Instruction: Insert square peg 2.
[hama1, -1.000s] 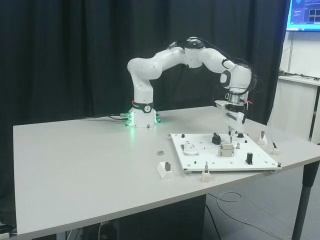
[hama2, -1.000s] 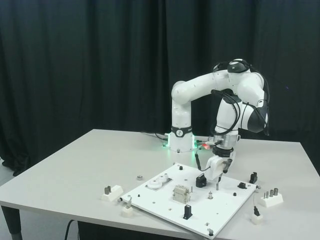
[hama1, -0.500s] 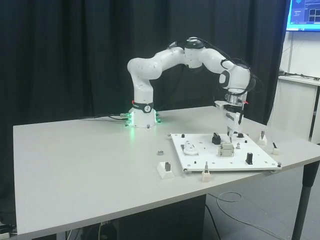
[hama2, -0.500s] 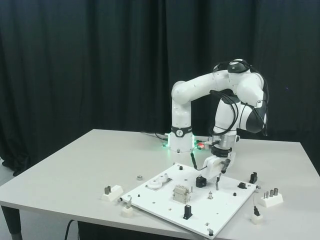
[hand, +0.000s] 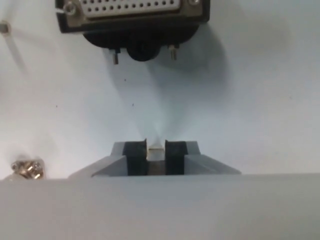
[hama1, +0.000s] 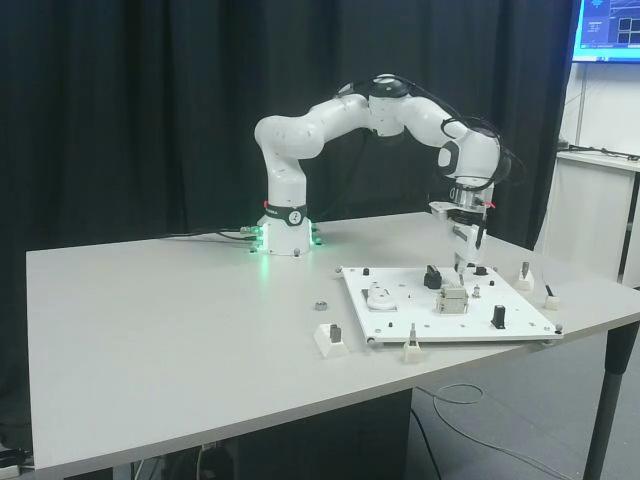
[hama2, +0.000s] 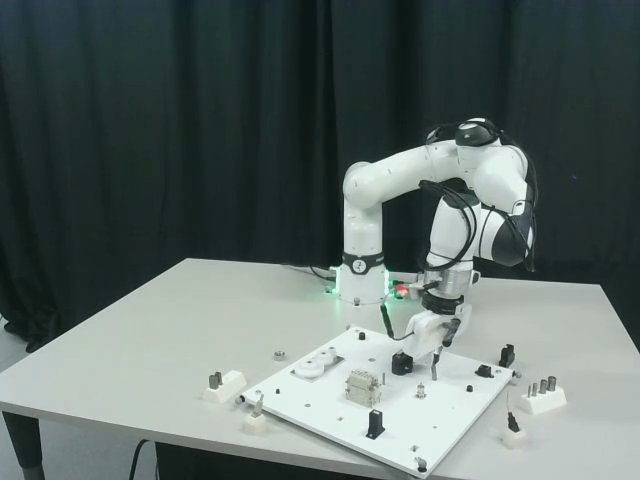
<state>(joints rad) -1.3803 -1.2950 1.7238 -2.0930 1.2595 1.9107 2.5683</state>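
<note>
Leftward on the grey table (hama1: 150, 310) a small white block holder (hama1: 331, 340) sits off the flat white assembly board (hama1: 400, 310), while over the board's far right the gripper (hand: 155, 159) pinches a small pale square peg (hand: 156, 152) between its black pads (hand: 135, 157).

I see bare board (hand: 250, 100) under my pincer (hand: 155, 159); the black connector (hand: 135, 20) blocks the way just ahead.
</note>
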